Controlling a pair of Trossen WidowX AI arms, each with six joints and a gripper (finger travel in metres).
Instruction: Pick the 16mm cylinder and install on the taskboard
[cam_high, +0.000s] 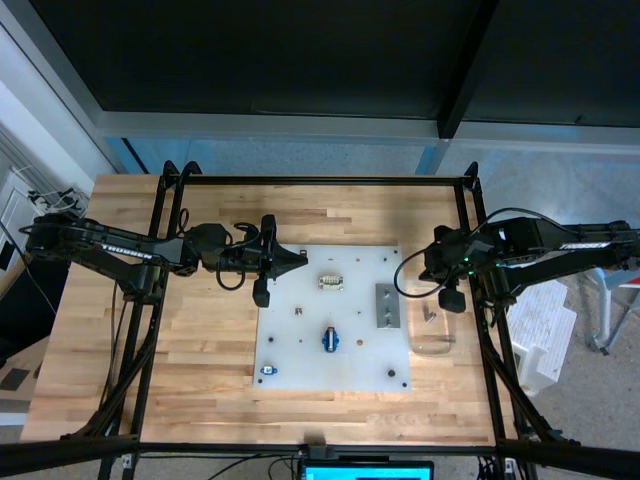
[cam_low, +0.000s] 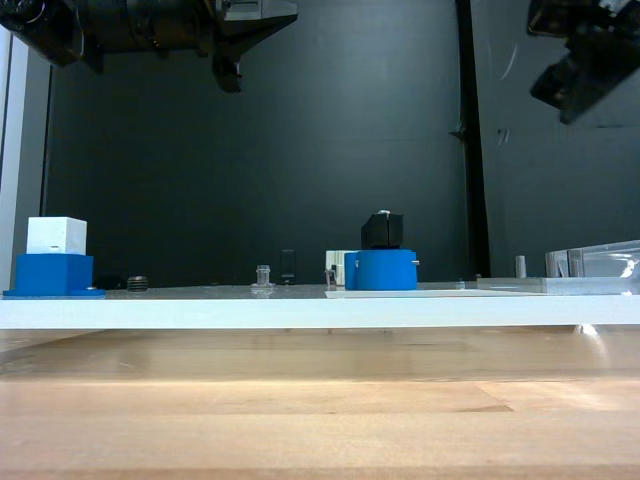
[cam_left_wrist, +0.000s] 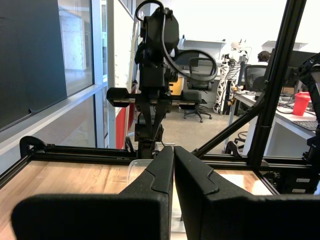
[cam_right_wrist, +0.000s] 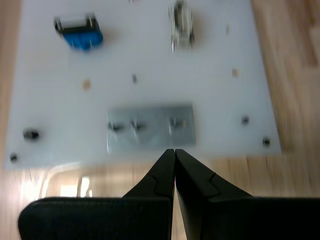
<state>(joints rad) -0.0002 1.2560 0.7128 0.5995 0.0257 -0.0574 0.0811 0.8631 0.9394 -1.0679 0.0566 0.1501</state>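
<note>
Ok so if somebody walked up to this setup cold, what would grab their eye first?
Probably the white taskboard at the table's middle, with its bright blue fitting and grey metal block. Next come the two black arms held above it. The left gripper is near the board's far left corner and the right gripper is by its right edge beside the clear tray, both shut and holding nothing.

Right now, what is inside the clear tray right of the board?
The 16mm cylinder, standing upright. The right gripper, jaws shut, hangs over the tray's far end, hiding that part. The left gripper, jaws shut, sits high over the taskboard's far left.
</note>
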